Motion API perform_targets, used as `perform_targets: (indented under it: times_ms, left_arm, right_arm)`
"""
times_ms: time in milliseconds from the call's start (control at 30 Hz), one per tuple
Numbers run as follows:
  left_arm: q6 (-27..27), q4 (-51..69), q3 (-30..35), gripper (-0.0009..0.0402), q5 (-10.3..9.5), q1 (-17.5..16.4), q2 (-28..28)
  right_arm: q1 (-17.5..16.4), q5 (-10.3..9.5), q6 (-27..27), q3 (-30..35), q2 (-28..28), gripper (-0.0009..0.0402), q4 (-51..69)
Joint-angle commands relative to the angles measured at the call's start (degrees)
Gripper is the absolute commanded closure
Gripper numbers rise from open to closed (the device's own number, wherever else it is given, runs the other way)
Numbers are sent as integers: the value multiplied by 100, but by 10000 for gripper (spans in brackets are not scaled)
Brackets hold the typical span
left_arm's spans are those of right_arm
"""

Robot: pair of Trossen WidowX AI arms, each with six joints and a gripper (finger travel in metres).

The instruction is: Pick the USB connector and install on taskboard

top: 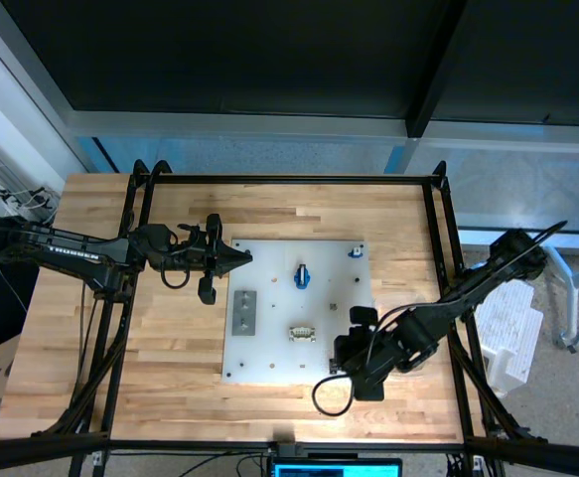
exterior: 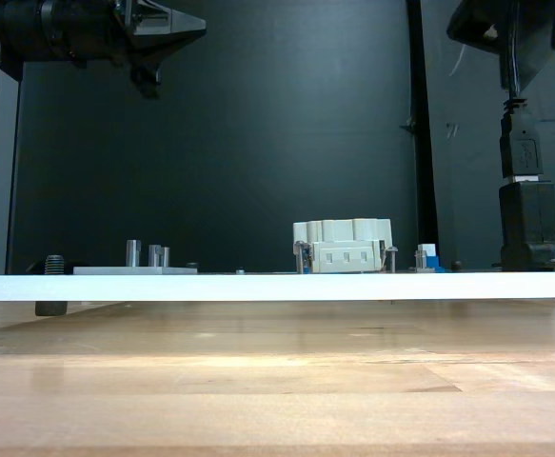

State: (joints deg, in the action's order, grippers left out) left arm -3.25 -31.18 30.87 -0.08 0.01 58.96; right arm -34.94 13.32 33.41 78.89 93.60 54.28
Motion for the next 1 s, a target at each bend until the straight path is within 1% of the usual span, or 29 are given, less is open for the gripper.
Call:
perform_targets:
  times_ms: [33,200,300,400,433,500,600,767,833,900,1000]
  left_arm:
    - [2,0,0,393,2,0,2]
    - [2,0,0,393,2,0,0]
    - [2,0,2,393,2,0,2]
    - [2,0,0,393,2,0,2]
    - [2,0,2,393,2,0,2]
    - [2,0,2,393,2,0,2]
    - [2,0,0,393,2,-2,2]
    - [2,0,0,393,2,0,2]
    - [2,0,0,393,2,0,2]
    - [2,0,0,393,2,0,2]
    - [2,0,0,393,2,0,2]
  right_arm:
    - [79,15,-111,-142,-203,250,-9]
    - [326,20,-352,-284,-540,298,74]
    - [520,31,-498,-411,-778,339,68]
    - [752,33,-645,-562,-1016,390,68]
    - [835,35,-713,-601,-1095,398,68]
    - [1023,46,-839,-656,-1250,387,70]
    - [1353,61,-1158,-732,-1453,395,68]
    - [1939,48,-1709,-957,-1829,394,-142]
    - [2173,-52,-1908,-1095,-2017,393,-389]
    - [2389,-289,-2142,-1268,-2223,393,-787]
    - [2651,-308,-2341,-1596,-2553,393,-1480]
